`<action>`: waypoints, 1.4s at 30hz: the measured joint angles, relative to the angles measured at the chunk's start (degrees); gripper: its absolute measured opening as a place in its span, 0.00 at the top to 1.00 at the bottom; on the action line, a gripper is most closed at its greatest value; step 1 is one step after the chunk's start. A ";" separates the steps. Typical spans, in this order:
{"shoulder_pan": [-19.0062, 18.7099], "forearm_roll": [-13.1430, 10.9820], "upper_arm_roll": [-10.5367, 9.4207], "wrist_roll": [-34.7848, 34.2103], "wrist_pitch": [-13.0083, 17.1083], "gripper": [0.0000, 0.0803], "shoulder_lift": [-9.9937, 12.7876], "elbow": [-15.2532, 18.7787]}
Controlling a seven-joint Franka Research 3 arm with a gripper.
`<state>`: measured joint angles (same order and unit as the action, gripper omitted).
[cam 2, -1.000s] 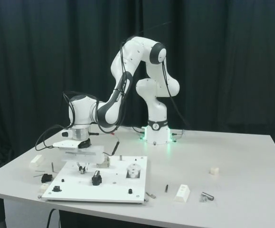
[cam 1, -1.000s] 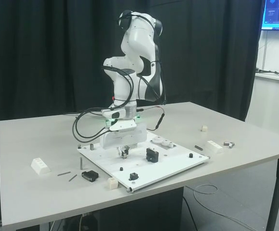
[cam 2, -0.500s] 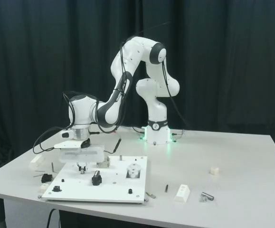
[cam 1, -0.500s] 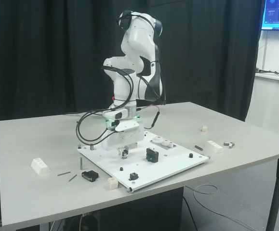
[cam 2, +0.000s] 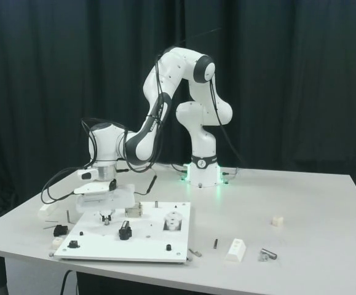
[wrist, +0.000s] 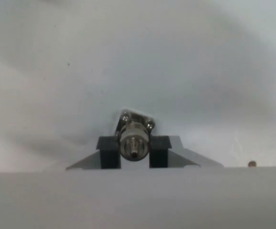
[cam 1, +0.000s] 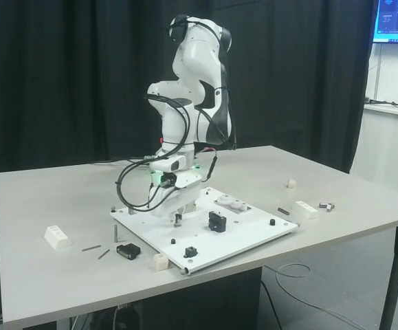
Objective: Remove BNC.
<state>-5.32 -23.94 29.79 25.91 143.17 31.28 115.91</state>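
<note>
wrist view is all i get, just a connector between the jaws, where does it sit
Observer: The connector stands upright on a white board that lies on the grey table.
Operator: anything close i could hit
Observer: A black block stands on the same board, beside the connector and apart from the jaws.
Operator: cables ok
Observer: A black cable loops out from the wrist and hangs low by the board's edge.
</note>
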 joint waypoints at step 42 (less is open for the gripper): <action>0.36 0.21 0.22 15.79 -2.15 0.85 -0.10 -1.22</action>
<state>-4.96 -23.72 30.01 41.70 141.02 31.18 114.68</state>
